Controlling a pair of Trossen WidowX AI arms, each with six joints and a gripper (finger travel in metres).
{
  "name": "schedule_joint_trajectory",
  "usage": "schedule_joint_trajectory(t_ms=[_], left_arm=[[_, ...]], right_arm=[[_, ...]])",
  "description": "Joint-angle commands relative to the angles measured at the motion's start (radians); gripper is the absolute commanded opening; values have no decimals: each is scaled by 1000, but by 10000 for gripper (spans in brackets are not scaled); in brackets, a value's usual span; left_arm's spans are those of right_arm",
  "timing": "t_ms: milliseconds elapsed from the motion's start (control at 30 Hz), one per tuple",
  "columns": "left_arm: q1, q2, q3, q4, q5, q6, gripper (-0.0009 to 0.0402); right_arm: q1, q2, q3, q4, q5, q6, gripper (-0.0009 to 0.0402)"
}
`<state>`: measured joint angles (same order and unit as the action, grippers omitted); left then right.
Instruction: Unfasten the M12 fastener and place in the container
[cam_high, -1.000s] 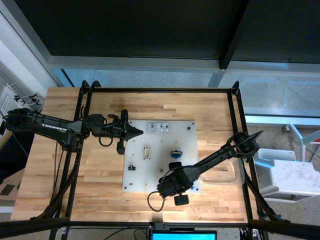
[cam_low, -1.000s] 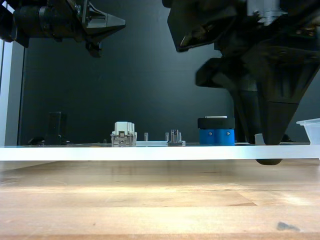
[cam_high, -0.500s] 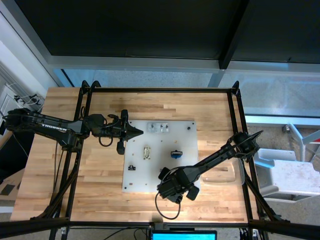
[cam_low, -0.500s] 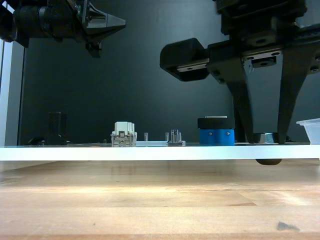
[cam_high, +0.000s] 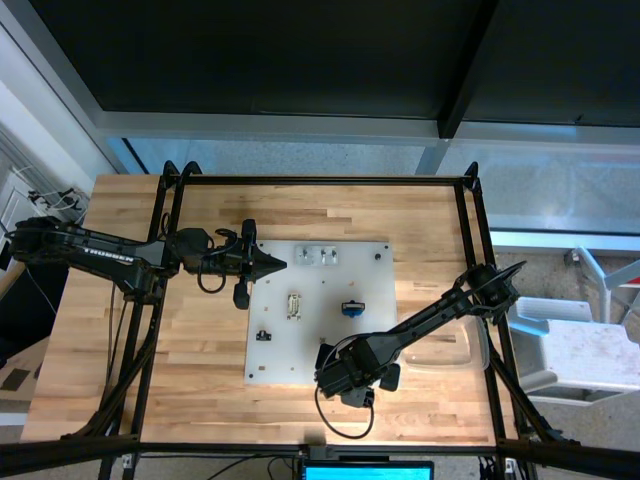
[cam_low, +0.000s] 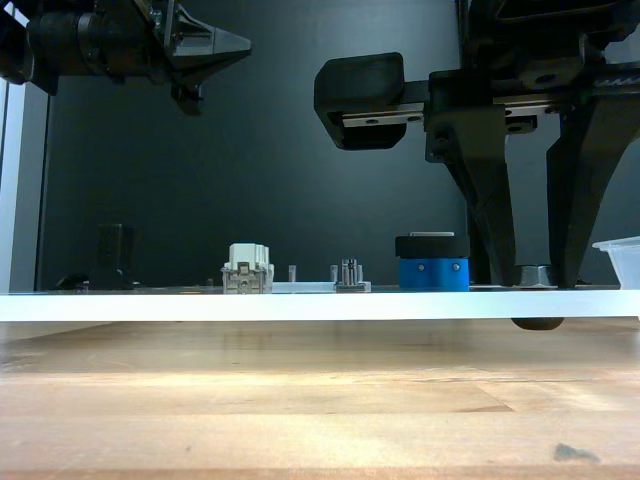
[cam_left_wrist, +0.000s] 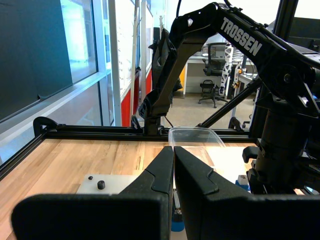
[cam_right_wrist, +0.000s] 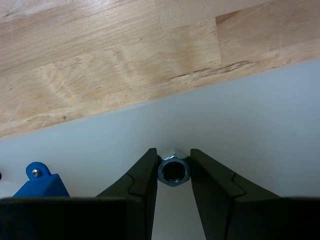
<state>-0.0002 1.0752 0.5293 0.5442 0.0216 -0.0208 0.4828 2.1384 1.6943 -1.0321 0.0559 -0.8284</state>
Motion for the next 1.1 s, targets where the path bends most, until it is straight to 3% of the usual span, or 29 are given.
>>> schedule_joint_trajectory(t_ms=[33,133,567,767,867,933,1100], left_arm=[[0,0,0,0,0,0,0],[0,0,0,0,0,0,0],[0,0,0,0,0,0,0],[0,0,0,0,0,0,0],[0,0,0,0,0,0,0],[0,0,0,0,0,0,0],[0,0,0,0,0,0,0]], right_arm=[[-1,0,0,-4,-10,10,4],[-1,-1,1,-3,-34,11,27],[1,-17,0,-8,-31,11,212],[5,-50,0,-33,-31,51,254],[6,-69,0,-42,-35,144,256],[6,-84,0,-41,-56,239,252],[7,-118,0,-35,-57,624,229]])
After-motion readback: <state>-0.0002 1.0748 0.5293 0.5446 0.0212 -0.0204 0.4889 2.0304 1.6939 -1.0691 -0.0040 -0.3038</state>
